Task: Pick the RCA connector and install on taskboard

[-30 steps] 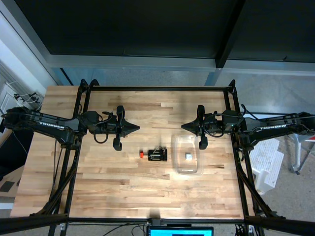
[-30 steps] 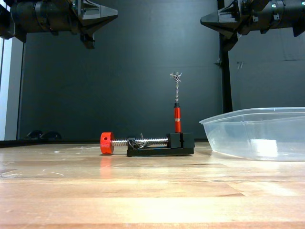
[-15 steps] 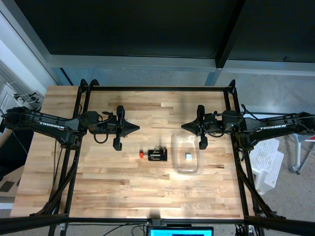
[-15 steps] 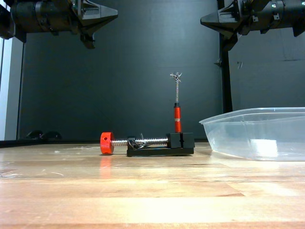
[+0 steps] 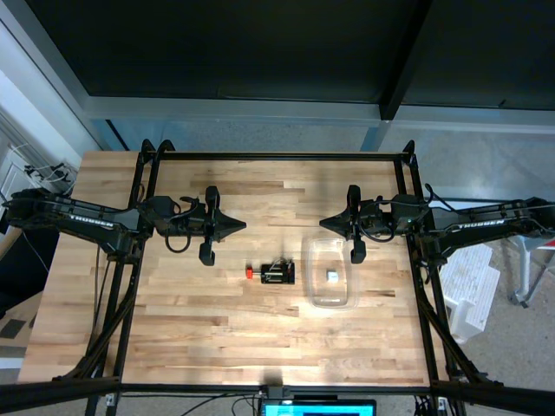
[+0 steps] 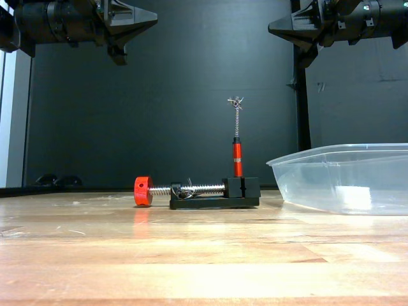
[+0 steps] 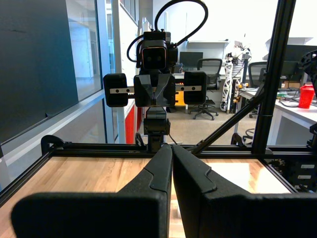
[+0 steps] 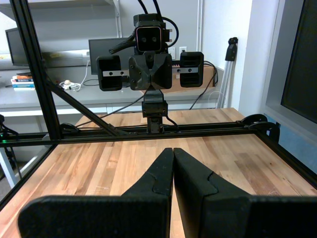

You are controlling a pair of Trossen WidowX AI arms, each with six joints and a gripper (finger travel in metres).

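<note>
Pale wood planks form the table (image 5: 217, 347), with a dark wall behind it. Near the middle of the high view lies the black vise (image 5: 281, 275), and its red knob (image 5: 249, 272) points to the left side of the frame. In the low view the red connector (image 6: 237, 158) stands upright on the right end of the vise. Its braided cable (image 6: 236, 124) rises straight up from it to a frayed tip. Nothing touches the connector or the cable. Just to the right of the vise sits the clear tray (image 5: 333, 305), and the white block (image 5: 332, 276) rests inside it with nothing dark on top.

The left gripper (image 5: 238, 225) hangs high over the table in the left half of the high view, well apart from the vise, and points toward the centre. Its wrist view shows the two fingers (image 7: 158, 168) pressed together along their length, with nothing between them. The right gripper (image 5: 329, 224) hangs at about the same height in the right half, just behind the far end of the tray, and points back toward the left one. Its fingers (image 8: 161, 173) are also pressed together and carry nothing. In the low view both grippers appear at the upper corners, far above the connector.
</note>
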